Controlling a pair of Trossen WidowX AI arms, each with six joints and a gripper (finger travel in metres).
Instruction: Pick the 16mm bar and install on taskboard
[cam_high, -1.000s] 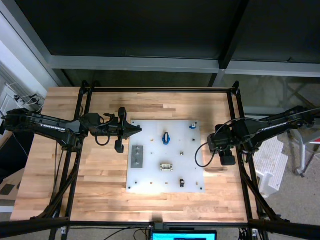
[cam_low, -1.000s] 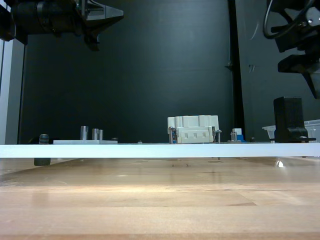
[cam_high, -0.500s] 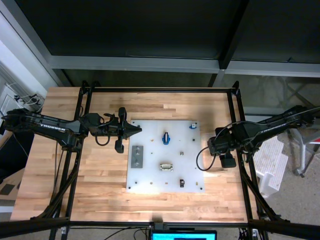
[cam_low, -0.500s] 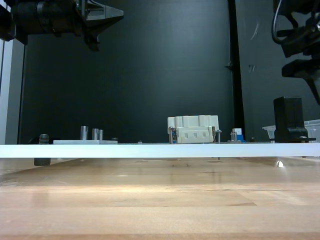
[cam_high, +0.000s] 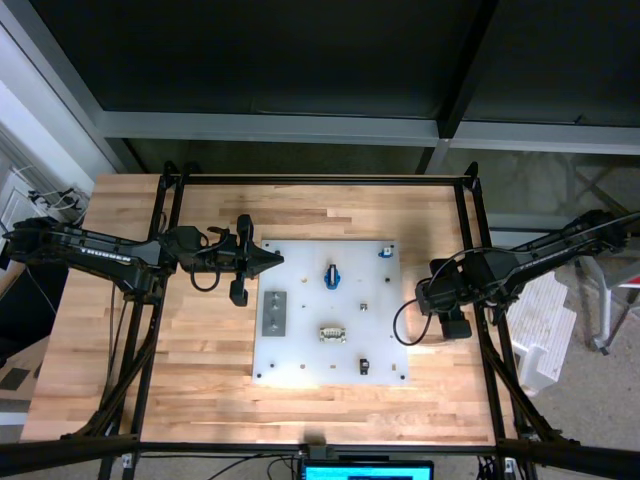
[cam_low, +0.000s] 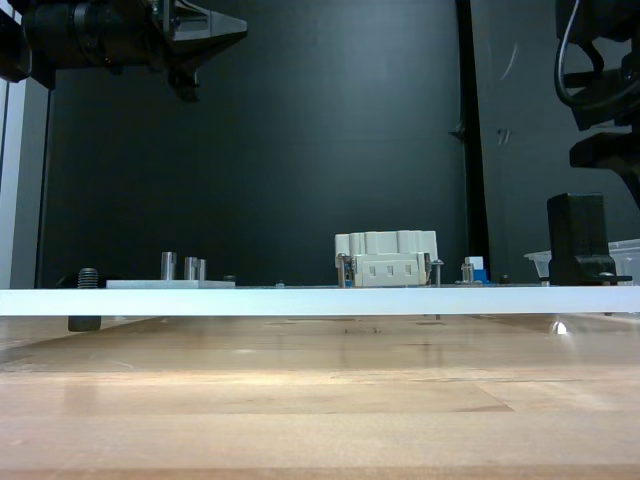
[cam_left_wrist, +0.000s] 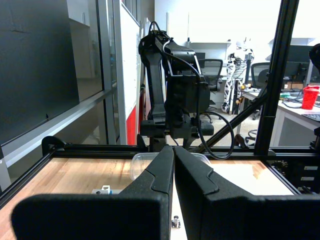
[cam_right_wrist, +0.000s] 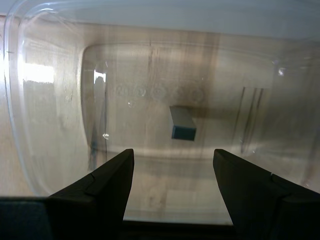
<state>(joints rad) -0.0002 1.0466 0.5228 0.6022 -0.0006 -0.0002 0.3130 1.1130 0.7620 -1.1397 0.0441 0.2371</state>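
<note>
Pickup is pending: seemingly the 16mm bar (cam_right_wrist: 182, 122) lies free in a clear tray (cam_right_wrist: 50, 100) beneath the spread right gripper (cam_right_wrist: 172, 157); the left gripper (cam_left_wrist: 173, 150), pressed together, hovers upper-left of the taskboard (cam_high: 300, 350).

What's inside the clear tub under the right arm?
One dark bar lies free on its floor; the open right gripper hangs above it. Glare hides parts of the tub. The left gripper, shut, hovers over the board's left edge.
</note>
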